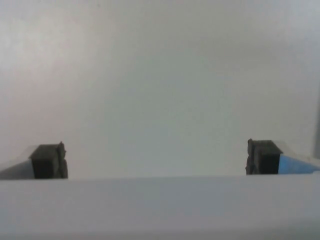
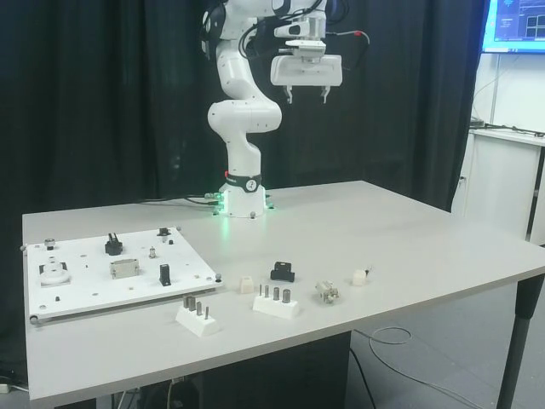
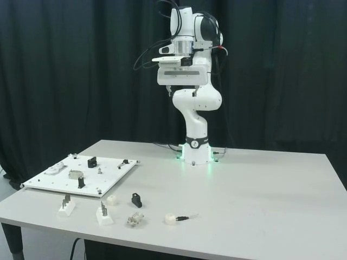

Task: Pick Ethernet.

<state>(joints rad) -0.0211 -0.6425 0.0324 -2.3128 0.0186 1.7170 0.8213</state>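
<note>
With the white two-finger gripper point(image 2: 306, 95) wide open, empty and high above the small metal Ethernet connector point(image 2: 327, 292), descent may hit neighbouring parts.

Looks like a robotics lab or demo booth: white arm point(image 3: 191, 103) bolted on a grey surface point(image 3: 260, 189), black curtains point(image 3: 65, 76) hung all around, white board point(image 2: 119, 273) of small fittings near one end, lit screen point(image 2: 513, 24) in a corner.
</note>
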